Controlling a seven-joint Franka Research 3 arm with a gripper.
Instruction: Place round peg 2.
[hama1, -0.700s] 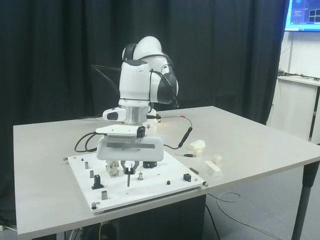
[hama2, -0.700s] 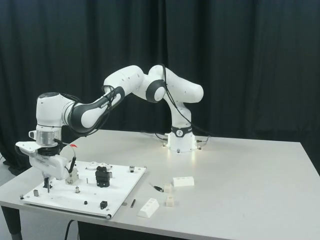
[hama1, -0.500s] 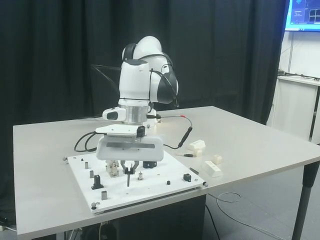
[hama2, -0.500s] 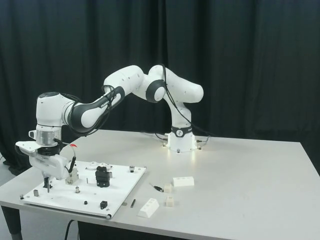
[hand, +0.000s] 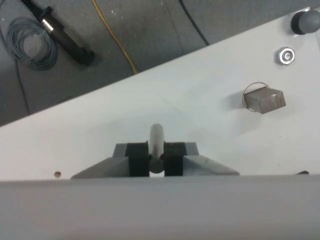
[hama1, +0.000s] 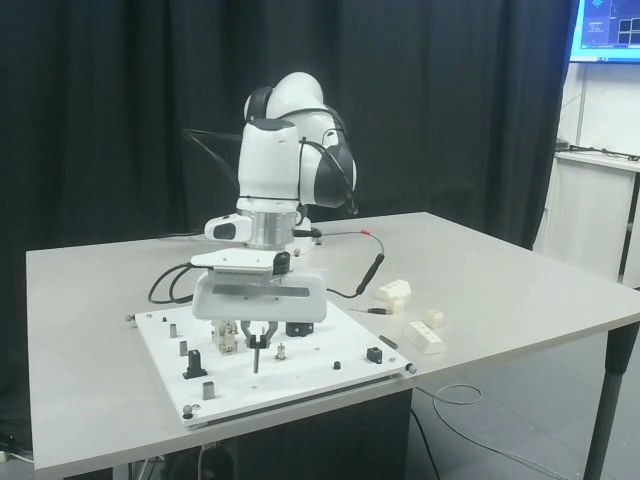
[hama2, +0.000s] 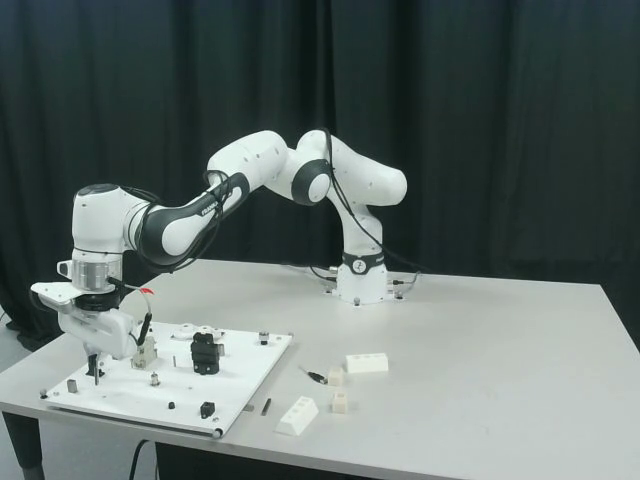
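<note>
Black curtains hang behind the grey tabletop (hama1: 520, 280), which carries a flat white assembly board (hama1: 300, 385) at its near edge. Over that board the slim grey round peg (hand: 156, 142) stands upright, pinched at its upper end between the two black fingertips of the end effector (hand: 156, 161) — the jaws are closed on it with only the peg's width between them. In the first room view the peg (hama1: 256, 358) hangs just above the board's surface near its front part; whether its tip touches the board cannot be told. The wrist view shows one small grey square block (hand: 265, 99) on the board, one shiny screw head (hand: 286, 56) and one dark round knob (hand: 305, 21) at the corner. Three white plastic blocks (hama2: 366, 362) lie on the tabletop beside the board, well apart from the white robot arm (hama2: 250, 185).
</note>
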